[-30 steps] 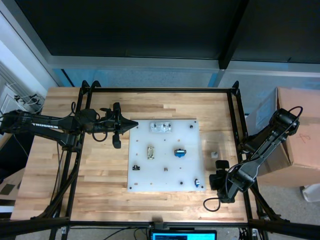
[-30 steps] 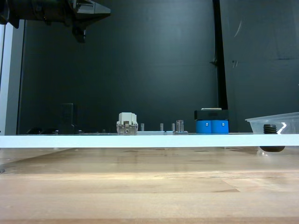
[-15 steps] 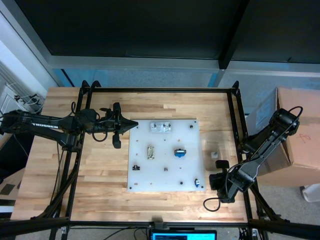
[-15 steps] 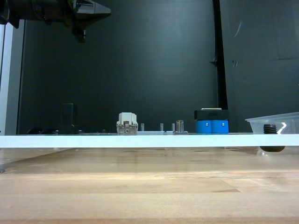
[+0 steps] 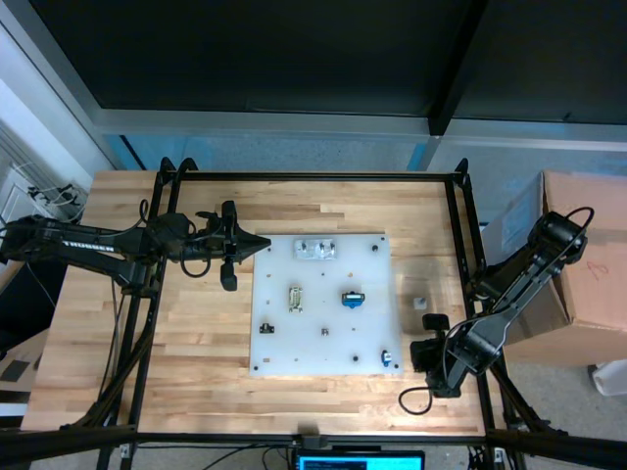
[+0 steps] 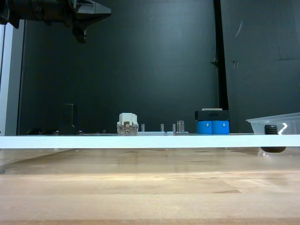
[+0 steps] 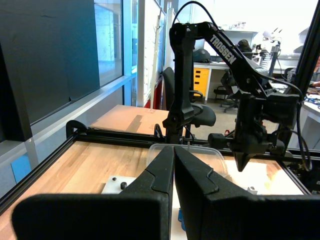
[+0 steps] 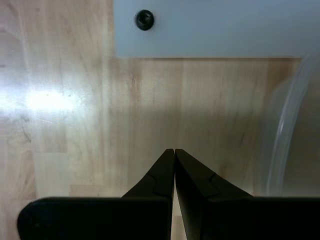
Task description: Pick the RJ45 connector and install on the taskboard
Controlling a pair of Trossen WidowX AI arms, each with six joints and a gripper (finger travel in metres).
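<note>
The white taskboard (image 5: 323,343) lies mid-table. A small pale part (image 5: 419,302), possibly the RJ45 connector, lies free on the wood to the right of the board, held by neither gripper; I cannot tell its type for sure. My left gripper (image 5: 257,245) hovers high over the board's far left corner, shut and empty (image 7: 173,150), also high in the low view (image 6: 107,13). My right gripper (image 5: 423,354) points down at the table just off the board's near right corner, shut with nothing in it (image 8: 174,151).
A blue connector (image 5: 353,299) and a grey connector (image 5: 295,299) sit on the board. A clear plastic tray (image 6: 276,123) stands right of the board, its rim (image 8: 280,125) close to my right gripper. A black frame (image 5: 460,225) borders the table.
</note>
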